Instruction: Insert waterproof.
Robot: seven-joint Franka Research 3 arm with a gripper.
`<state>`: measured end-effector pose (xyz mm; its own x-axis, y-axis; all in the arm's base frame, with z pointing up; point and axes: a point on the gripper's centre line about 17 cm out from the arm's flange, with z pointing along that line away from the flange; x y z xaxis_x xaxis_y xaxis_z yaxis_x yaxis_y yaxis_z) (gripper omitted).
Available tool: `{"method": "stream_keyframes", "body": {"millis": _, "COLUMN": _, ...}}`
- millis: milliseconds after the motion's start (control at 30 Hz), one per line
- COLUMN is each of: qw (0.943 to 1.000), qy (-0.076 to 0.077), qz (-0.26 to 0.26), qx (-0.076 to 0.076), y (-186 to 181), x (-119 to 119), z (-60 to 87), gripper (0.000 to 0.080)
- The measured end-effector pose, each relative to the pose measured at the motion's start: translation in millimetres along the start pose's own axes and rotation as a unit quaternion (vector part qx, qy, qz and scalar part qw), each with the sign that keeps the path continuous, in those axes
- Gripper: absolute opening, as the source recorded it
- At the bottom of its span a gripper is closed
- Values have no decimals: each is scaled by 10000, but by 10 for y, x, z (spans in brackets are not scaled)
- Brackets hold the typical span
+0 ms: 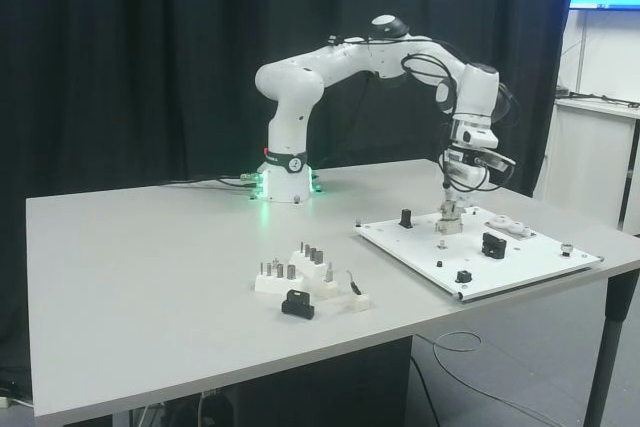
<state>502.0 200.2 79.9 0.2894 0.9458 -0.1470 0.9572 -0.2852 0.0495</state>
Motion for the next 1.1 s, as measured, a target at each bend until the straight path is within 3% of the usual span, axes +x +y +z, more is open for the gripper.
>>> {"method": "stream_keyframes", "body": {"millis": 500, "qw": 9999, "qy": -38, "qz": -96, "qx": -7, "y": -60, "x": 21, "z": 89, "gripper": 313}}
{"method": "stream_keyframes", "body": {"millis": 1100, "qw": 9987, "qy": 1, "qz": -506, "qx": 20, "y": -128, "x": 68, "z": 75, "gripper": 313}}
